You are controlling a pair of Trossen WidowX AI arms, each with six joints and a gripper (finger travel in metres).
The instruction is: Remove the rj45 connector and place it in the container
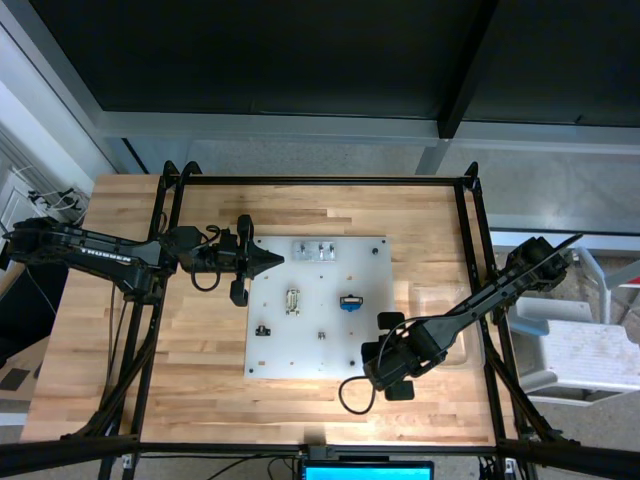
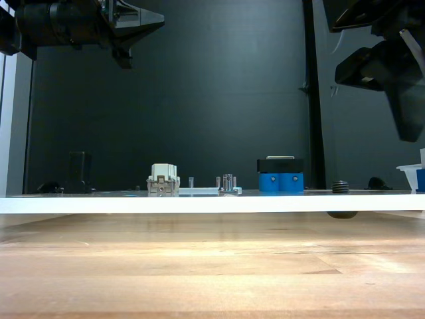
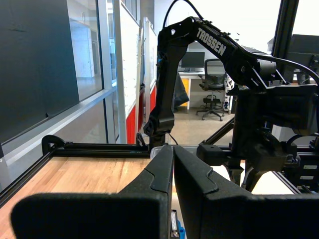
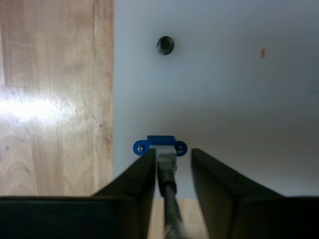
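Two fingers [image 4: 134, 181] of the right end effector [image 4: 171, 154] stand spread, straddling the rj45 connector [image 4: 166, 160] without touching it. The container [image 1: 432, 303] lies just beside this end effector. The left end effector [image 3: 173, 149], closed tight and empty, hovers well apart.

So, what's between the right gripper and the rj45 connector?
Nothing: in right wrist view the connector shows unobstructed between the open right gripper's fingers. Left gripper, shut, hangs by the board.

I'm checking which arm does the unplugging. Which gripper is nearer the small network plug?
Right. The right gripper hangs over the plug, open fingers either side. The left gripper hovers shut, high above the white board's far-left corner.
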